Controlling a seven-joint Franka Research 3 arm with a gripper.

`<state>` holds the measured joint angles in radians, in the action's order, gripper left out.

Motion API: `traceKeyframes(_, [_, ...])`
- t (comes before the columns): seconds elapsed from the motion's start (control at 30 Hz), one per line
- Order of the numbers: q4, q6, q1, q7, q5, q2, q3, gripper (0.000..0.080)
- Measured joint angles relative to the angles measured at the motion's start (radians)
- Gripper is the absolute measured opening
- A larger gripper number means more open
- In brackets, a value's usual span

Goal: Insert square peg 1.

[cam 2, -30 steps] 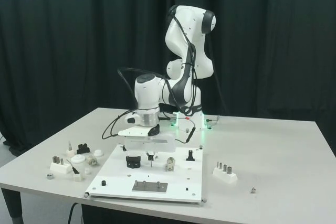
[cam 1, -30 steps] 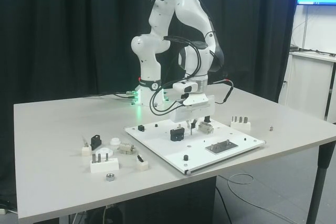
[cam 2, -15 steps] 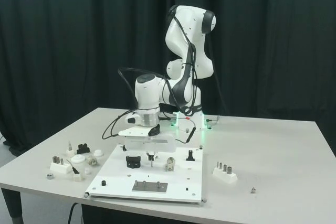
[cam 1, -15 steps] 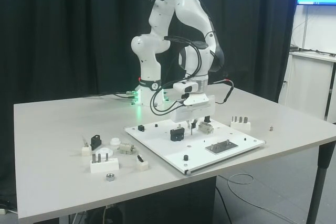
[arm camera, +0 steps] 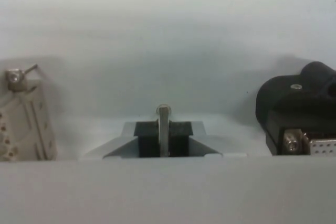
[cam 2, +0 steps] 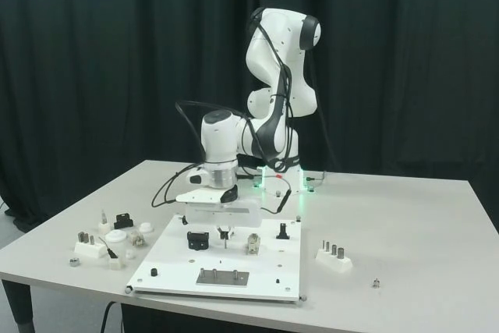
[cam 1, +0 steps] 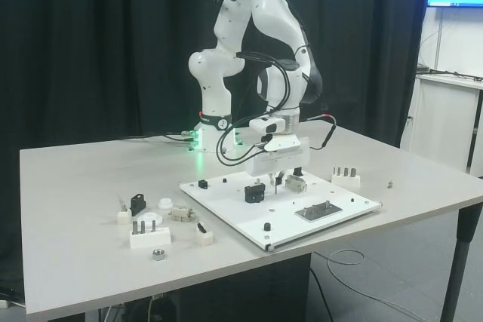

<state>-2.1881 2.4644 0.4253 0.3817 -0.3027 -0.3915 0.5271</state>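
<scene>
So we've got the gripper (cam 1: 278, 179) hanging low over the white board (cam 1: 332, 220) on the grey counter (cam 1: 68, 262), between the black block (cam 1: 253, 193) and the grey connector (cam 1: 294, 182). In the wrist view the square peg (arm camera: 164, 129) sits upright, pinched between the two fingers, so the gripper is closed down to the peg's width and holding it. From the second room view the peg (cam 2: 224, 242) points straight down with its tip just above the board, not touching as far as we can tell. Nearer the board's front edge there's a grey plate (cam 2: 222, 276) with pins. Off the board, a white holder (cam 2: 333, 259) with pegs stands on the counter, well apart.
</scene>
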Motion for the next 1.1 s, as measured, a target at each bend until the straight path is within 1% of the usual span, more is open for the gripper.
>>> traceKeyframes(0.23, [-0.003,0.014,-0.001,0.0,0.0,-0.007,-0.004,0.0035])
traceKeyframes(0.67, [-0.004,0.019,-0.001,-0.004,0.0,-0.005,-0.008,0.0035])
traceKeyframes(1.0, [-0.004,0.014,0.0,-0.004,0.0,0.008,-0.012,0.0035])
traceKeyframes(1.03, [-0.004,0.012,0.0,-0.003,0.0,0.011,-0.011,0.0551])
traceKeyframes(1.1, [-0.004,0.004,0.0,-0.002,0.0,0.017,-0.011,0.0551])
